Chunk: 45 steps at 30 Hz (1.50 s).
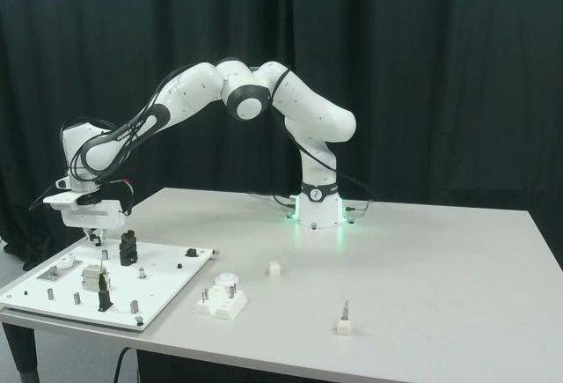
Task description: Insert bolt 4.
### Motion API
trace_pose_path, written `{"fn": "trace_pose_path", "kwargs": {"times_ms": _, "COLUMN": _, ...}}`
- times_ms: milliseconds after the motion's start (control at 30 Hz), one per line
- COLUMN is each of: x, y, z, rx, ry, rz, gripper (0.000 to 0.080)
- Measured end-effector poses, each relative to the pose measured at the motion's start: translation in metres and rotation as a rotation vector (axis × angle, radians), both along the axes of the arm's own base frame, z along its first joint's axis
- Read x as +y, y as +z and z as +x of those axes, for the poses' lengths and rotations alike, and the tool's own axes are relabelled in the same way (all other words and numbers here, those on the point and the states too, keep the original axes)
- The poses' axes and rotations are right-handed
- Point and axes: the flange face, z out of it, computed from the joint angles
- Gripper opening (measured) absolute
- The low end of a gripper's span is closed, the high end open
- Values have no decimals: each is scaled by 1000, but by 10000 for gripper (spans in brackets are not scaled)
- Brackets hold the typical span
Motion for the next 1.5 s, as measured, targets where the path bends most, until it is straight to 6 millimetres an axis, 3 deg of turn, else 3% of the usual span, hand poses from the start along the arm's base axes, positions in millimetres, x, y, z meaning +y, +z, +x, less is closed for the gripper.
{"fn": "trace_pose_path", "kwargs": {"times_ms": 1167, "x": 2, "y": 0, "z": -4, "rx": 20, "ry": -874, "rz": -4, "gripper": 224}}
{"fn": "trace_pose_path", "kwargs": {"times_ms": 1500, "x": 2, "y": 0, "z": -3, "rx": 40, "ry": -1230, "rz": -4, "gripper": 224}}
